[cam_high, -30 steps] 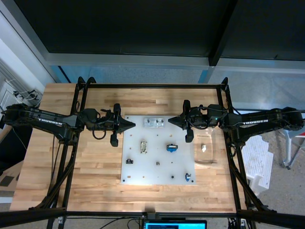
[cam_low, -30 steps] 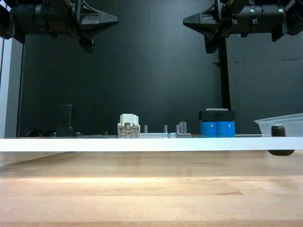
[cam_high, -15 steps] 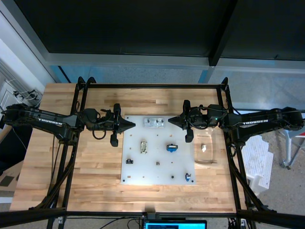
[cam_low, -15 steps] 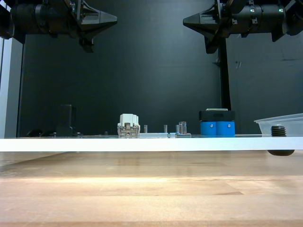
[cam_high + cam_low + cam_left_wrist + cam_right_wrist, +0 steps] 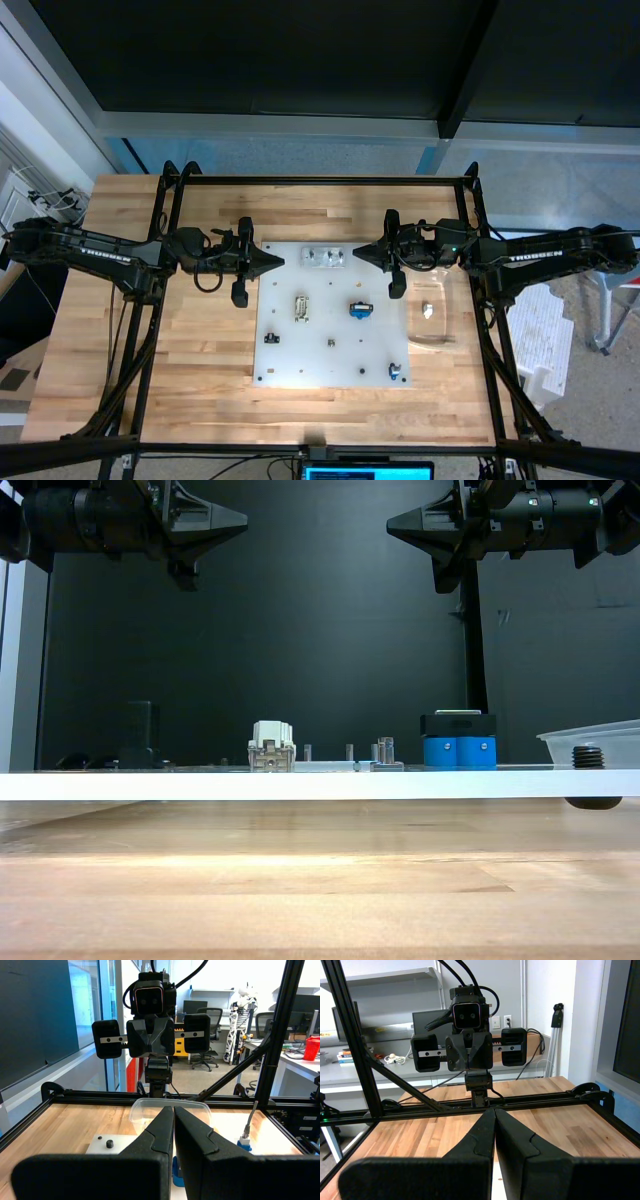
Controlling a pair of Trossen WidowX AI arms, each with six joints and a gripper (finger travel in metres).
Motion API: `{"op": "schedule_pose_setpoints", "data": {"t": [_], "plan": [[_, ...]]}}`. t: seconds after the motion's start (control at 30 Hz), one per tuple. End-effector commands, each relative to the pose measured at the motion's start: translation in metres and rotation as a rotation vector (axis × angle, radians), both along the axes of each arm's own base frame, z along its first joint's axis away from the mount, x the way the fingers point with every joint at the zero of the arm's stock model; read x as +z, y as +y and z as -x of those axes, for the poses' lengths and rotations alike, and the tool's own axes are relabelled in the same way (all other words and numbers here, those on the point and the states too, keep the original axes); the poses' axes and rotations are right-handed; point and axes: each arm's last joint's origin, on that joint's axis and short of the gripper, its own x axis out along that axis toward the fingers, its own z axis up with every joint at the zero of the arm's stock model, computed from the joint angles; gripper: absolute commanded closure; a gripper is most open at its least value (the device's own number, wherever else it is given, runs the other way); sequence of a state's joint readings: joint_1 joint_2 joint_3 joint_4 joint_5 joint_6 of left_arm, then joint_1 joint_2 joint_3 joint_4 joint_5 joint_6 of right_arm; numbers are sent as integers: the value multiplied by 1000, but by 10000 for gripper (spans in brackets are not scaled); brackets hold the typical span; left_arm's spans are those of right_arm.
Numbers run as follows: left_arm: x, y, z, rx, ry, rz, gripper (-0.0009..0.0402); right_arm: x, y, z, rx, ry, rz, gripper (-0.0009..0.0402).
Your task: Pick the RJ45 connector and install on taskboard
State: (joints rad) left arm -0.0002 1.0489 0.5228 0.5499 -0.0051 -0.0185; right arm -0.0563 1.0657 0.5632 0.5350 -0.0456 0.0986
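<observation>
The white taskboard (image 5: 290, 365) lies between the two arms. At its near right corner, the small blue jack (image 5: 397, 373) carries a grey piece on top. In the left wrist view the connector (image 5: 245, 1136) stands upright in that blue jack (image 5: 243, 1146), its grey cable (image 5: 253, 1114) rising off it. The clear tray (image 5: 441, 342) holds only the white block (image 5: 428, 310). My left gripper (image 5: 280, 261) hovers shut and empty over the board's far left corner. My right gripper (image 5: 356, 254) hovers shut and empty over the far right side. Both pairs of fingers (image 5: 165, 1125) (image 5: 487, 1127) meet.
Other parts sit on the board: a beige connector housing (image 5: 301, 308), a blue module (image 5: 361, 310), a silver fixture (image 5: 324, 258) and a small black part (image 5: 272, 339). A black frame (image 5: 320, 181) rings the table. A laptop screen (image 5: 367, 470) shows at the near edge.
</observation>
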Motion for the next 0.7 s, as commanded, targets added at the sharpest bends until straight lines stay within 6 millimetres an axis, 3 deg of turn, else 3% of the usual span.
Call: {"op": "schedule_pose_setpoints", "data": {"t": [0.03,0.7], "plan": [[0,0,0,0,0,0,393,0,0,0,-1,2,3,393],[0,0,0,0,0,0,393,-1,1,0,3,12,27,393]]}}
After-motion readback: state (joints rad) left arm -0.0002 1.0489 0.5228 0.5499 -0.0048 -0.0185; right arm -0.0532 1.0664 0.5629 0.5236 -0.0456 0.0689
